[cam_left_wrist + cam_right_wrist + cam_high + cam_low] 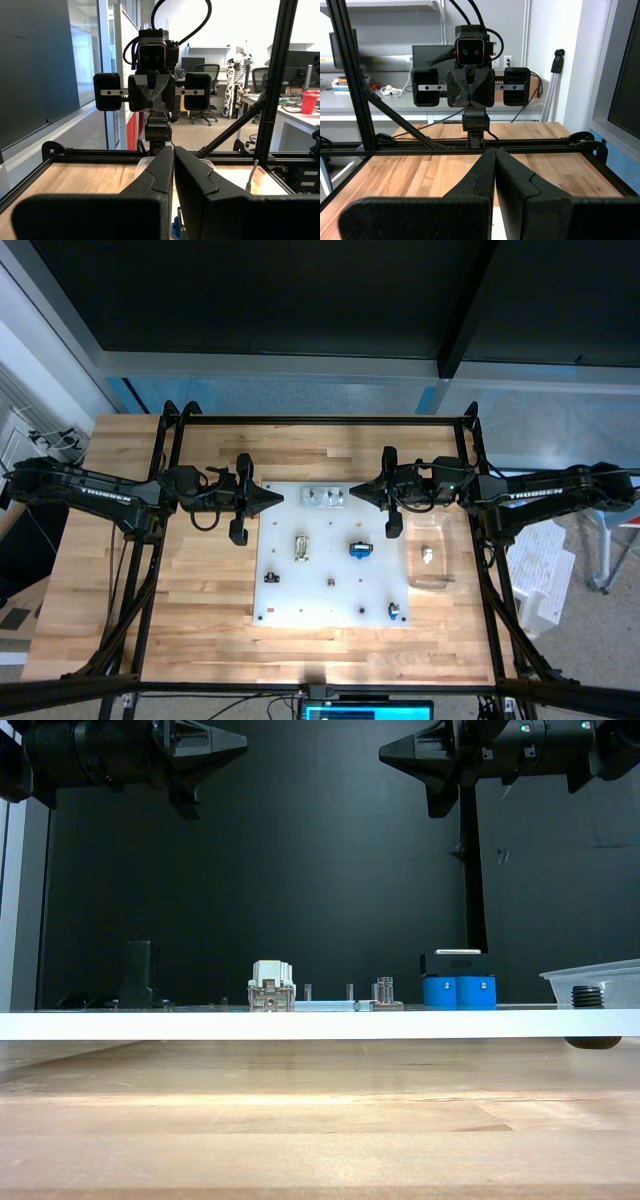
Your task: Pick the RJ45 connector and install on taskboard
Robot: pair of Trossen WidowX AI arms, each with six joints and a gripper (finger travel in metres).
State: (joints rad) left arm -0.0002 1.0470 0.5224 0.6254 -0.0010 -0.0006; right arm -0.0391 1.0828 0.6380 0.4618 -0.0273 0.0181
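- Left claw [272, 498] hangs high over the white task board's [290, 600] left edge. Its fingers are pressed together with nothing between them, as the left wrist view confirms.
- Right claw [358, 490] hangs high over the board's far side, facing the left one. It is pinched closed and empty too.
- The clear plastic tray [445, 585] sits just right of the board on the wooden counter [150, 620]. The white block [428, 554] inside it looks bare to me, with no darker piece on it and no cable running off.
- The small blue jack [394, 612] is at the board's near right corner, and I can't tell whether anything is seated in it.
- I can't locate the RJ45 connector in any view.
- My read is that the pick and insert are likely over and we're at the verify step.
- Next I need a closer look at the jack. If it's empty, the right claw has to spread and drop to wherever the connector lies.
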